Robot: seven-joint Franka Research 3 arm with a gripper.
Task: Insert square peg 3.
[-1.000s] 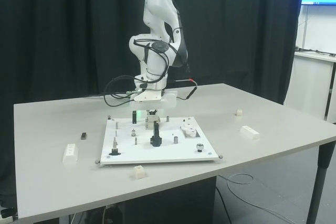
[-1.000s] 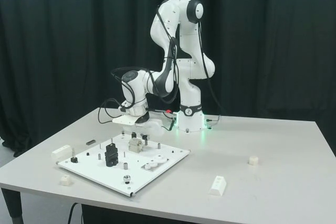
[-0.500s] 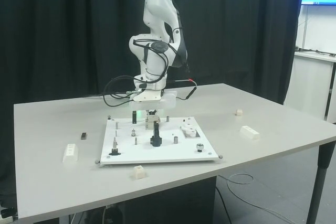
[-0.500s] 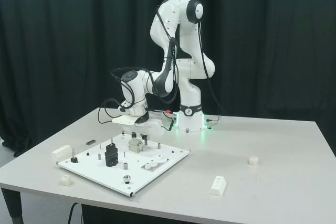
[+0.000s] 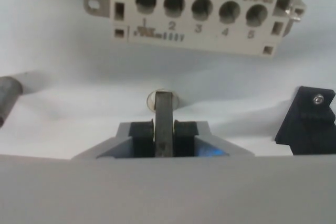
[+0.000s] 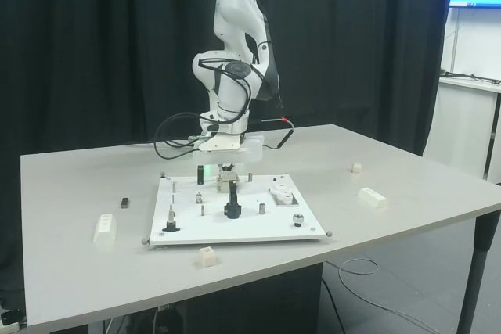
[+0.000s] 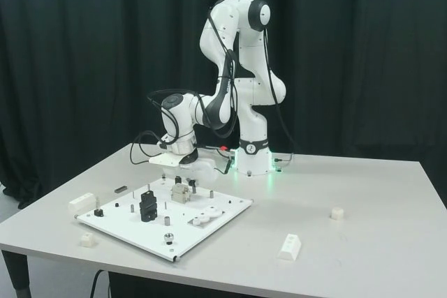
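Just beside the held peg [image 5: 163,121] sits a numbered connector block [image 5: 195,10].

I note the arm [image 7: 234,47] white with black cables. Worktop [image 6: 70,185] grey. Board [image 6: 235,220] white, carrying a black bracket [image 5: 310,121] and a pale connector block [image 5: 199,11] stamped with numerals 1–5 under round holes. Curtain [image 7: 84,54] black. Green light at arm base [image 7: 241,165].

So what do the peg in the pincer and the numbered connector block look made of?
The peg looks like dull grey metal, with a faint sheen along its flat face. The connector block looks like matte moulded plastic, going by its moulded round sockets and printed numbers. Neither is certain.
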